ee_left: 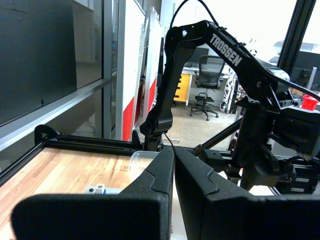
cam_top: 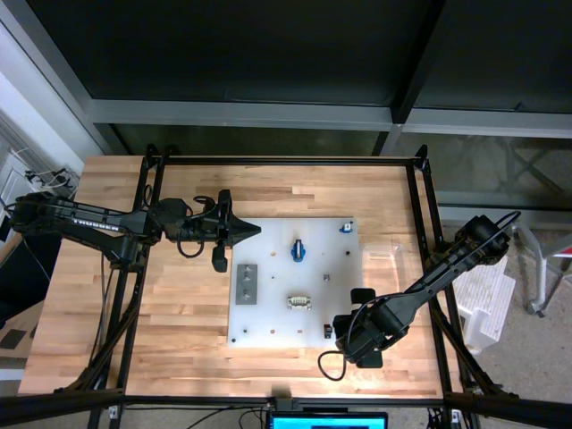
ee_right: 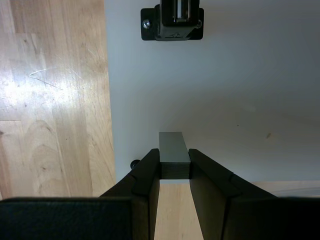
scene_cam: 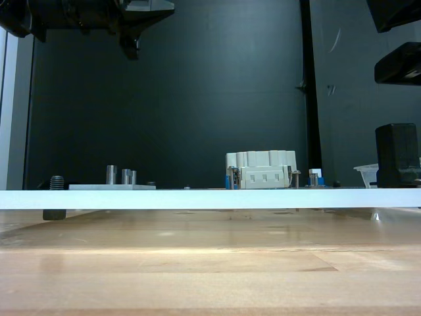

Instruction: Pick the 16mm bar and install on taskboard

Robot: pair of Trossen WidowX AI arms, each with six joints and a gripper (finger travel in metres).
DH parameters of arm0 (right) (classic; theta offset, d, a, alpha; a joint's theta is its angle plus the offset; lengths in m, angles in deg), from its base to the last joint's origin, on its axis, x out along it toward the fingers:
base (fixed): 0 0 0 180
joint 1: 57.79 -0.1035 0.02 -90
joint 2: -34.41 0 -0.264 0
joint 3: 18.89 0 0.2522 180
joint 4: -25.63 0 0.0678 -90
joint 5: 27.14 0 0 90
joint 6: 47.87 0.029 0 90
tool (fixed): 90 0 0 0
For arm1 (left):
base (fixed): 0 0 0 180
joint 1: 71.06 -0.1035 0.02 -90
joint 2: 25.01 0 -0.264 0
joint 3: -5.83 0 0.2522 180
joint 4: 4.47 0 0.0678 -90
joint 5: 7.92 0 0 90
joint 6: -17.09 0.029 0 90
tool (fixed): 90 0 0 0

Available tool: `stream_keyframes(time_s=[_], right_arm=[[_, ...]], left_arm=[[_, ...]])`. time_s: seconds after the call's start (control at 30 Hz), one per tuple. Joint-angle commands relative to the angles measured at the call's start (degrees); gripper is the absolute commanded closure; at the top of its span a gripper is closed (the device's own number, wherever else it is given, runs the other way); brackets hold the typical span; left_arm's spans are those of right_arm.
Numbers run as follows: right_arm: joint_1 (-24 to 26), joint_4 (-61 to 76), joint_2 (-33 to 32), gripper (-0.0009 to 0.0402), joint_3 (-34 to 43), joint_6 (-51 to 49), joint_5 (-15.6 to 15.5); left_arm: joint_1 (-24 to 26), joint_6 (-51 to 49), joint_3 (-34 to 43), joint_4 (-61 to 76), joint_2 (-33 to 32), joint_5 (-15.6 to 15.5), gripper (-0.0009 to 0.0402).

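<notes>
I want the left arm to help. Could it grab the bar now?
Probably not: the 16mm bar is clamped in the right pincer over the board's near right corner, while the left pincer, shut, hovers at its far left corner.

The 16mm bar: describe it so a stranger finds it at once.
On the wooden table lies a white plastic taskboard; the left gripper, shut, hovers by its far left corner, the right gripper over its near right corner. Clamped there is the grey square-ended bar: held, unlike the black bracket fixed to the board.
</notes>
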Motion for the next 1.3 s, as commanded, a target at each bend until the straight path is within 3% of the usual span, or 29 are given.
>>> stream_keyframes(time_s=[0.03,0.8,0.97,1.3], right_arm=[[0.0,-0.3,0.0,0.0393,-0.4,0.0,0.1],[0.0,-5.9,0.0,0.0386,-4.8,-0.2,0.2],[0.0,-6.0,0.0,0.0349,-4.9,-0.6,0.5],[0.0,-5.9,0.2,0.0236,-4.9,-1.0,0.4]], left_arm=[[0.0,0.0,0.0,0.0,0.0,0.0,0.0393],[0.0,0.0,0.0,0.0,0.0,0.0,0.0393],[0.0,0.0,0.0,0.0,0.0,0.0,0.0393],[0.0,0.0,0.0,0.0,0.0,0.0,0.0393]])
